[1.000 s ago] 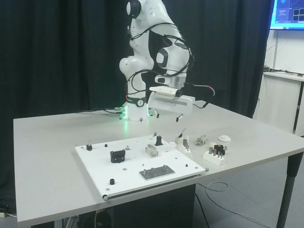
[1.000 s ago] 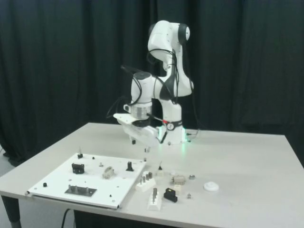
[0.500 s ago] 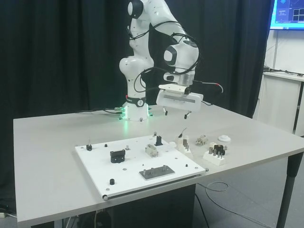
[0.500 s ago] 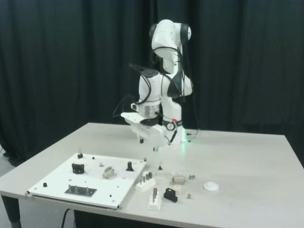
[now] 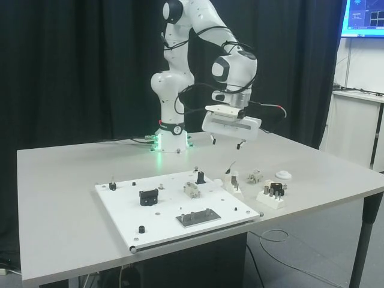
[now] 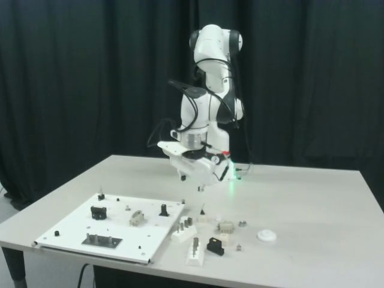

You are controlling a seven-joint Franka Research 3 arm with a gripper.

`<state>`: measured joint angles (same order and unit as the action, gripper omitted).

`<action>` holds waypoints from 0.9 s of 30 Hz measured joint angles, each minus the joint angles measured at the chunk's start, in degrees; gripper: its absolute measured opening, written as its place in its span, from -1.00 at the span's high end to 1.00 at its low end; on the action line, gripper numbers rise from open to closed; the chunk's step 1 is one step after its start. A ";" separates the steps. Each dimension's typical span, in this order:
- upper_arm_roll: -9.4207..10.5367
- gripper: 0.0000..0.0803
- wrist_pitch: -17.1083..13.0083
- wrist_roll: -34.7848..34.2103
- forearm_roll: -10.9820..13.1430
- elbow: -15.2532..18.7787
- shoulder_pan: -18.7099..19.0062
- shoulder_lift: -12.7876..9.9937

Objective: Pick USB.

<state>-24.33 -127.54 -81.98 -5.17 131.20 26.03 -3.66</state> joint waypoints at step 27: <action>1.03 -0.99 1.24 17.89 1.39 -3.30 -0.07 -6.36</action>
<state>-23.30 -126.30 -64.09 -3.77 127.90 25.96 -10.02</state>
